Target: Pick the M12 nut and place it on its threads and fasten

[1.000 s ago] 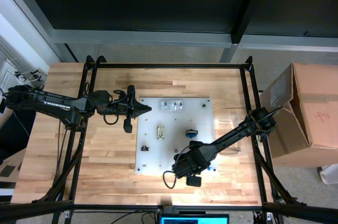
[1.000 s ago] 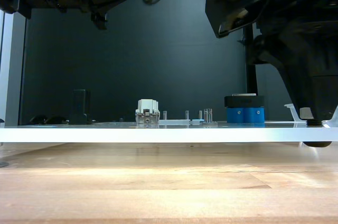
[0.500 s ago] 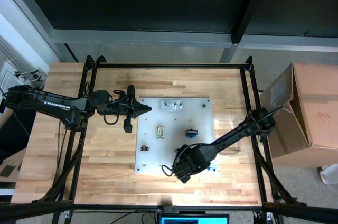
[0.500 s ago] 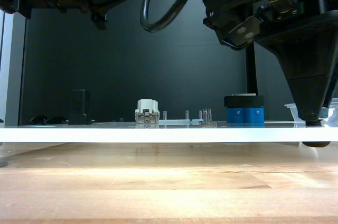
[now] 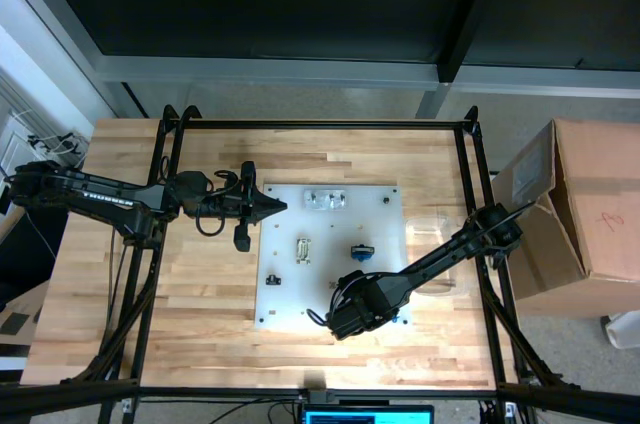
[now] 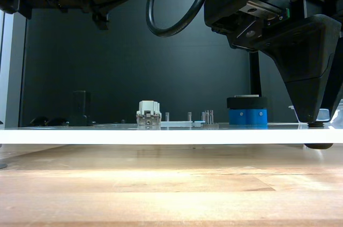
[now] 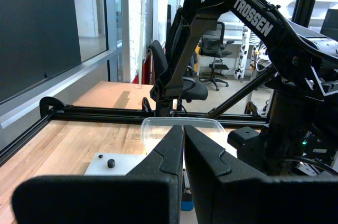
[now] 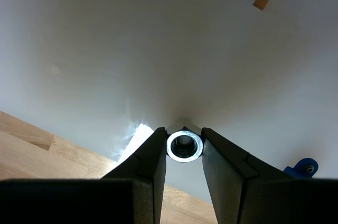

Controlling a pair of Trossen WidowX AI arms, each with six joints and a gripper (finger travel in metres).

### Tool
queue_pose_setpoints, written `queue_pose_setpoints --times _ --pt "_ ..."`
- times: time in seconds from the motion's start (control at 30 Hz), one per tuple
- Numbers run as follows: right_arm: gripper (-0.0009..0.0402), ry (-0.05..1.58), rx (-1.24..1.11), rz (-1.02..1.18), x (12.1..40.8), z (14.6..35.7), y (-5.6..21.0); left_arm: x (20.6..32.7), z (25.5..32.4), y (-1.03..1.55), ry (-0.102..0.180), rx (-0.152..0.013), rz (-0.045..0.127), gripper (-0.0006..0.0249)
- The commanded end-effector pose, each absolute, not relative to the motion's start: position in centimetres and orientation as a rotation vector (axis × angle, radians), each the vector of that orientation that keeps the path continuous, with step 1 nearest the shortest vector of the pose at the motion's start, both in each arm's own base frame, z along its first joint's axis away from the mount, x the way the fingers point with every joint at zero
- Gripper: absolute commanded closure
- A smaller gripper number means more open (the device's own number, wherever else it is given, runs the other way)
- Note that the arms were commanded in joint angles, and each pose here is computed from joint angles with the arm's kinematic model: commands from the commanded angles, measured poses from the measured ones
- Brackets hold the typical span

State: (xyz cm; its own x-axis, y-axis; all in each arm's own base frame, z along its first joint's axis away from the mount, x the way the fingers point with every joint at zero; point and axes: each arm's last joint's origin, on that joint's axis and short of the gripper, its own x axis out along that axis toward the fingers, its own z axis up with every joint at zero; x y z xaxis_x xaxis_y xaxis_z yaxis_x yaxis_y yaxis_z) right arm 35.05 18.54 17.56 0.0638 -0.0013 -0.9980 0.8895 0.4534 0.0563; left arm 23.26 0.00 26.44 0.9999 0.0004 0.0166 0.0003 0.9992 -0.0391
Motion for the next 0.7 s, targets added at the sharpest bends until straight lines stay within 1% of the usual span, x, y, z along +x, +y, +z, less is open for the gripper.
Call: queue_pose_setpoints --times 0.03,0.33,0.4,0.5,0.7 --pt "0.0384 1.338 0.87 -0.826 35.03 17.57 18.5 23.26 26.44 0.0 -0.017 -0.039 0.0 0.0243" --pt "0.0384 1.346 0.85 -0.805 35.05 17.58 18.51 23.26 26.44 0.0 -0.017 -0.039 0.0 0.0243" --pt "0.0378 1.348 0.846 -0.8 35.05 17.59 18.51 23.26 26.44 0.01 -0.017 -0.039 0.0 0.0243" --pt "0.0352 1.347 0.846 -0.798 35.03 17.65 18.52 23.26 26.44 0.01 -0.017 -0.039 0.0 0.0243" --pt "0.0275 1.345 0.849 -0.796 35.07 17.7 18.54 23.26 26.44 0.0 -0.017 -0.039 0.0 0.0243"
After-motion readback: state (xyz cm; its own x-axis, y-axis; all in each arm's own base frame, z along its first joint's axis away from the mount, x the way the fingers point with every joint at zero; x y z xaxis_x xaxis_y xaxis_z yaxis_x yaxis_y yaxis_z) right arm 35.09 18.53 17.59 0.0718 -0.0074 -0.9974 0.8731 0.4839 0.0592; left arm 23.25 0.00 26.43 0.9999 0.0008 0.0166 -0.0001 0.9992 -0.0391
